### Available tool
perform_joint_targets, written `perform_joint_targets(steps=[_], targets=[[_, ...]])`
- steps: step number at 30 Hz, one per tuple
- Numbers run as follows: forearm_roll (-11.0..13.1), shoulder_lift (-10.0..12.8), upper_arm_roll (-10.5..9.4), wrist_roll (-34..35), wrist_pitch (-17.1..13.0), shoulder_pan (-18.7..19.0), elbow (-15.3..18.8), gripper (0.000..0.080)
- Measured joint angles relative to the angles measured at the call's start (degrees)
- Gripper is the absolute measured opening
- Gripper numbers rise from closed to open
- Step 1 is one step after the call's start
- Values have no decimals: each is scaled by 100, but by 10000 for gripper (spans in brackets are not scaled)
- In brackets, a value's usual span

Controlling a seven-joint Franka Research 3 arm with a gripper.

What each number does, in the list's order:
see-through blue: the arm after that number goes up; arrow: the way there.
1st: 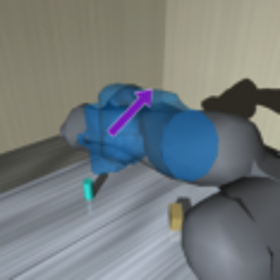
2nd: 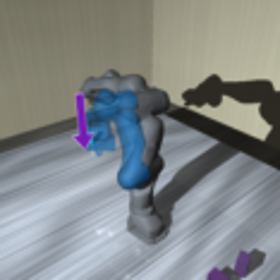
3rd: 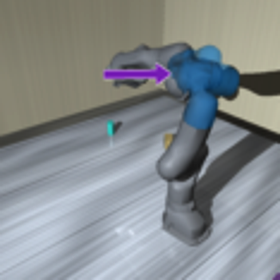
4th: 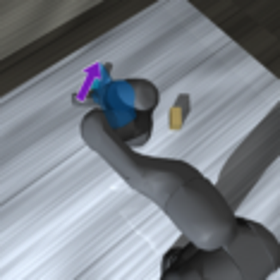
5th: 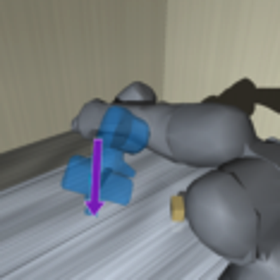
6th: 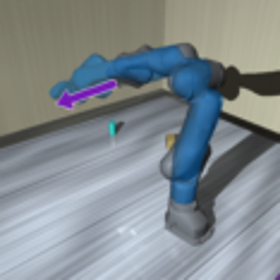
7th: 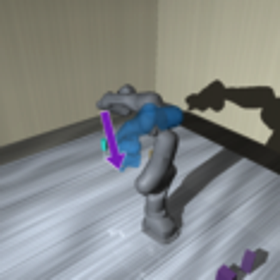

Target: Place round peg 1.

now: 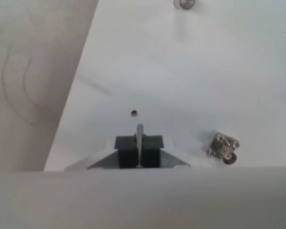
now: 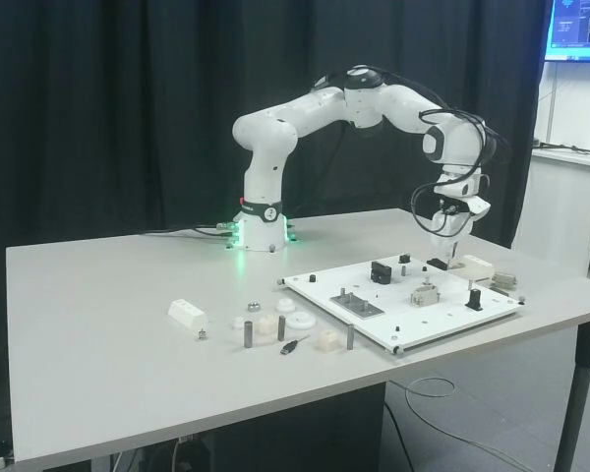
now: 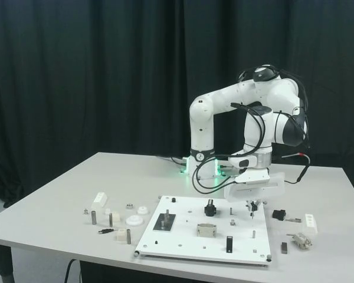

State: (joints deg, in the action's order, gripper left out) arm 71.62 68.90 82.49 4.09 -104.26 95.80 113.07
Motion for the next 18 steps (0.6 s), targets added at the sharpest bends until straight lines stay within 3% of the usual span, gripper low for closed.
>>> perform_joint_targets(steps=[18], targets=[[44, -7, -25, 363, 55, 14, -104, 17]])
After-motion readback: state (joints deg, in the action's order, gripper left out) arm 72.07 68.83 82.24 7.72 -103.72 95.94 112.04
